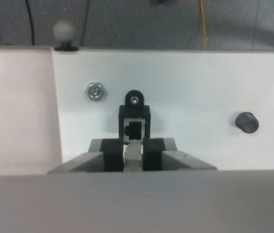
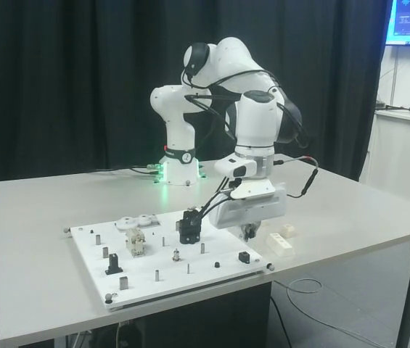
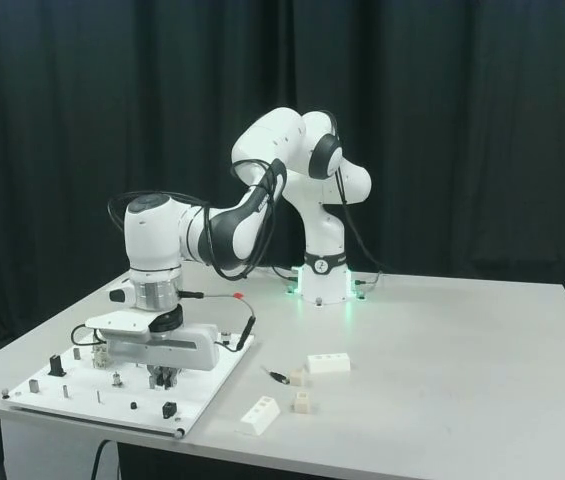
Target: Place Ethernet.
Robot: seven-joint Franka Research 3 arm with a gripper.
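Now one pincer [image 1: 133, 156] clamps one Ethernet plug [image 1: 133, 151] before one black socket [image 1: 134, 124] on the white board [image 1: 190, 97].

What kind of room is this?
Probably a robot lab: a white robot arm bolted on a grey table, black curtains behind, and a white practice board with small parts.

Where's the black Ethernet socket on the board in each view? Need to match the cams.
Wrist view: Ethernet socket at centre, on the white board, just ahead of the gripper.
First room view: small black block near the board's front right corner, just below the gripper.
Second room view: black block near the board's front edge.
Shared landmark: the gripper.
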